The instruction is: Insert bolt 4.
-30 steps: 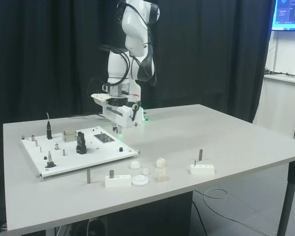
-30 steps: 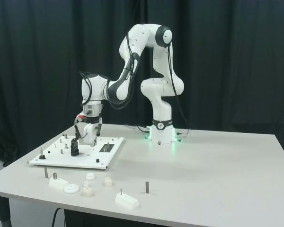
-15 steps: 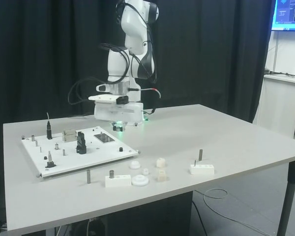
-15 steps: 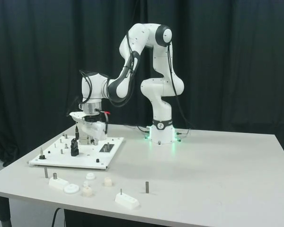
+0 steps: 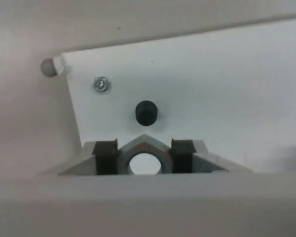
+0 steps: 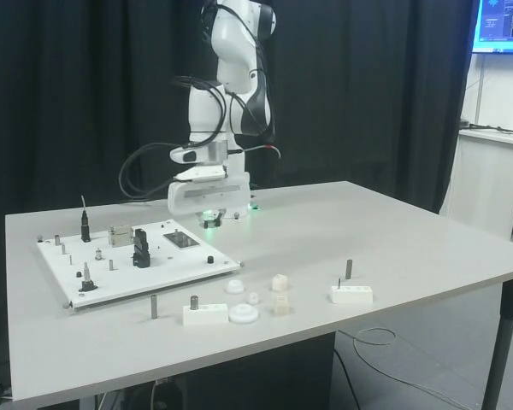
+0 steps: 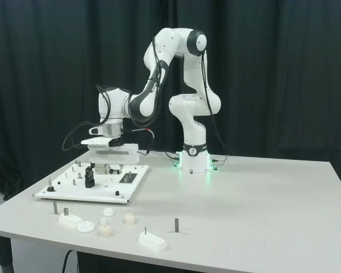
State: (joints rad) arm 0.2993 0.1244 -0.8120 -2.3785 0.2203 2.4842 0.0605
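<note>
One gripper (image 5: 145, 157) above the white board (image 5: 212, 89), both fingers (image 5: 106, 157) clamped on a grey hex-headed bolt (image 5: 145, 154), black round peg (image 5: 146, 113) and small screw (image 5: 101, 85) near the board's corner below.

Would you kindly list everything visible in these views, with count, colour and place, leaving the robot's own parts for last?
Table: one, grey, carrying everything.
Assembly board: one, white, on the table under the hand.
Black fixture: one, upright on the board.
Metal block: one, grey, on the board behind the fixture.
Black knob: one, on the board near its corner.
Hex bolt head: one, grey, between the fingertips.
Small white parts: several, on the table in front of the board.
Loose pins: two, grey, upright on the table.
Arm: one, white, bolted at the table's rear.
Hand: one, white, above the board.
</note>
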